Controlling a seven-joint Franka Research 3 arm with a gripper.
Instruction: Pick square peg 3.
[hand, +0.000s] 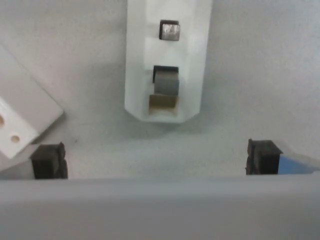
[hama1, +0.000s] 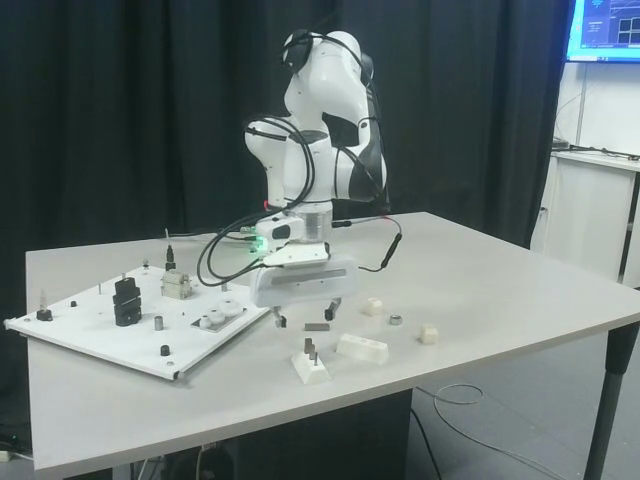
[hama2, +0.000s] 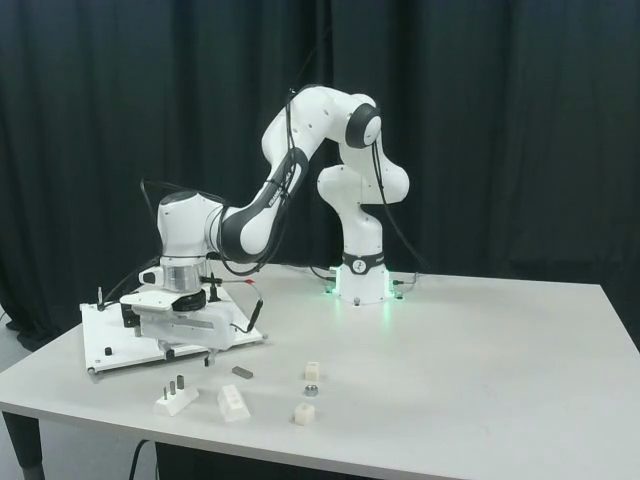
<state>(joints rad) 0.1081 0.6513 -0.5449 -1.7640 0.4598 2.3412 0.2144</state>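
The tool (hand: 155, 159) is hovering over the bench (hand: 260, 75) with its fingers spread wide apart and gripping nothing. Square peg 3 (hand: 165, 80) is sitting upright in the white holder (hand: 137, 60), just ahead of the fingertips, so the pick is looking barely begun: lining up, descending and closing are all left. The wrist view is showing the holder's slots up close; the room views are showing the white board (hama1: 90, 335) beside it.

gripper (hama2: 186, 355) hangs over the table (hama2: 480, 360) — above a white peg holder (hama2: 175, 398).
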